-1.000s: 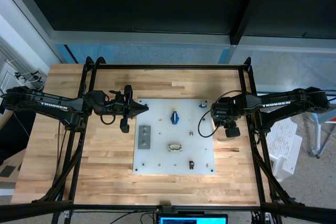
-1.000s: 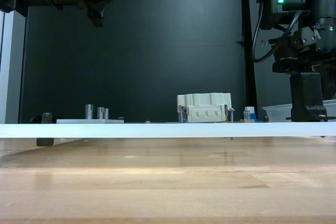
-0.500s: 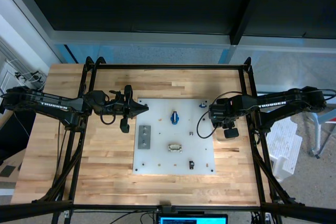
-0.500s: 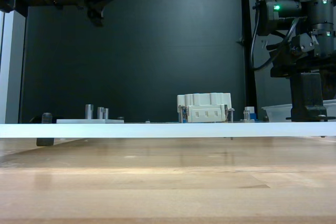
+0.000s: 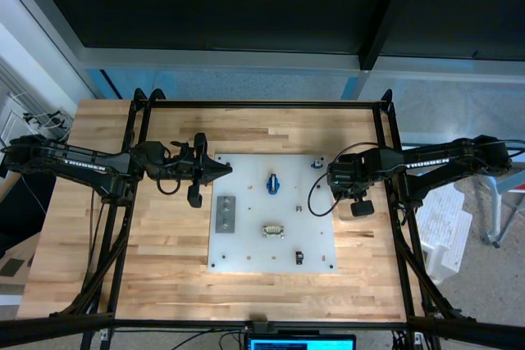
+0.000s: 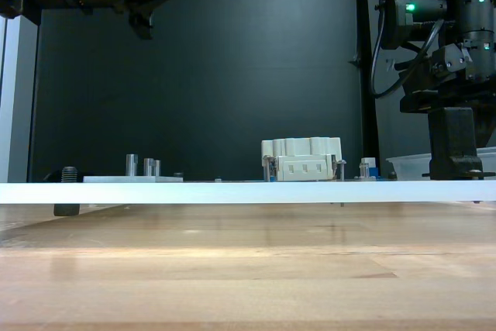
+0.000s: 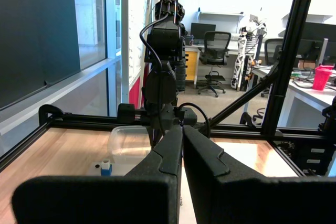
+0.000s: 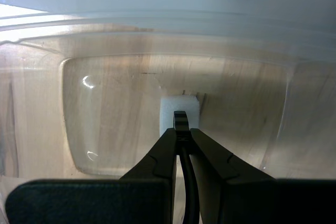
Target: Pick the USB connector and install on taskboard
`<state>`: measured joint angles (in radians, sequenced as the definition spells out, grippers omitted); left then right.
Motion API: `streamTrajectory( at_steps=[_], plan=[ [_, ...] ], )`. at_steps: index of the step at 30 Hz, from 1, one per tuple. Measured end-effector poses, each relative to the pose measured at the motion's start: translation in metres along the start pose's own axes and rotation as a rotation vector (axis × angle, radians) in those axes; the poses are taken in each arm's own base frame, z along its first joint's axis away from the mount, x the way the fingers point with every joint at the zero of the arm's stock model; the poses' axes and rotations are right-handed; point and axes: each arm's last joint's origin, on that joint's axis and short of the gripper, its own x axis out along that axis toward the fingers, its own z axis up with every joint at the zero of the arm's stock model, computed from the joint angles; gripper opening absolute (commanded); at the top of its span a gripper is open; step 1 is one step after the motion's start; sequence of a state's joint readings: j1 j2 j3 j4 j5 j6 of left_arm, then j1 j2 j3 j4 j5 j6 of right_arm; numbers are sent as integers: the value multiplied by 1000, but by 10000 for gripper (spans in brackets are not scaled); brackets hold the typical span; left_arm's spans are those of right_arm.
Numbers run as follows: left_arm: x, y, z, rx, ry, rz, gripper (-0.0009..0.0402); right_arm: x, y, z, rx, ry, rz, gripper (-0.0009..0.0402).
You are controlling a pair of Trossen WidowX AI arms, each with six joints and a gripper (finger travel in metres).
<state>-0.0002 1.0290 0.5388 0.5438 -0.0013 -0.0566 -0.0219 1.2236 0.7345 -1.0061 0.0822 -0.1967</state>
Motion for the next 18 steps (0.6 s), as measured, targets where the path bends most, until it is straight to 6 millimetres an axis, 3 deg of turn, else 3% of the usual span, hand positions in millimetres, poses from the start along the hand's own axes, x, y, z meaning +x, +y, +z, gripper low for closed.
streamTrajectory(
  at_steps=[18],
  plan=[
    [0, 0, 0, 0, 0, 0, 0, -6, 0, -3, 6, -30, -9, 0]
  ],
)
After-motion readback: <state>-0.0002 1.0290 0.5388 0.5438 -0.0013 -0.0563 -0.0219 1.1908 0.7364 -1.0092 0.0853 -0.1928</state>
